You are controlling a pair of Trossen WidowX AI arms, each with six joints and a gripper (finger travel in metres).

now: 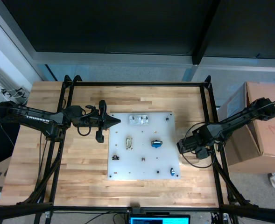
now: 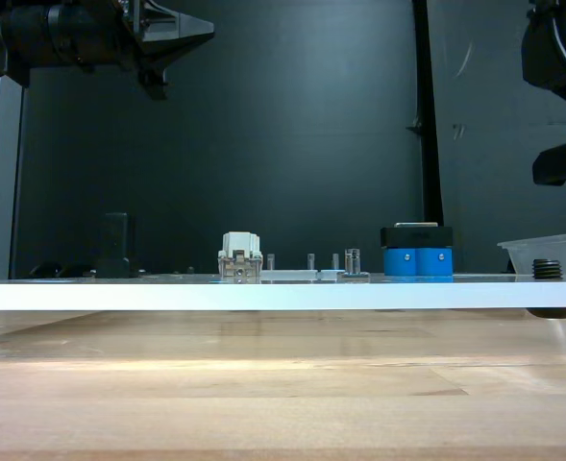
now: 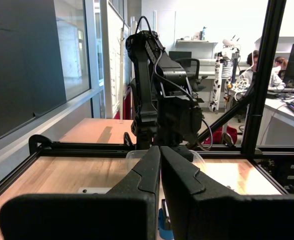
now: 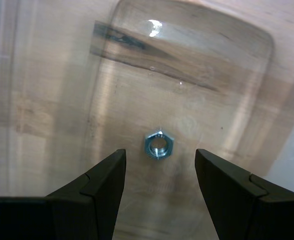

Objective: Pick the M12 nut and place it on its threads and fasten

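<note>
**M12 nut [image 4: 159,145] loose in clear tray [image 4: 246,75], between spread fingers**

The right gripper [image 1: 196,148] hangs above the clear tray, its fingers [image 4: 107,175] spread wide. The M12 nut lies flat on the tray floor just past their tips, between them and touching neither. In front of the tray the black stud [image 2: 548,270] shows bare ribs. The left gripper [image 1: 115,121] hovers well away from the tray, fingers pressed together.

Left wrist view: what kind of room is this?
Probably a robotics lab: wooden table, white task board, people at desks behind. Left gripper hangs shut over the board's left edge; right gripper, open, hovers over the nut lying free in the clear tray.
</note>
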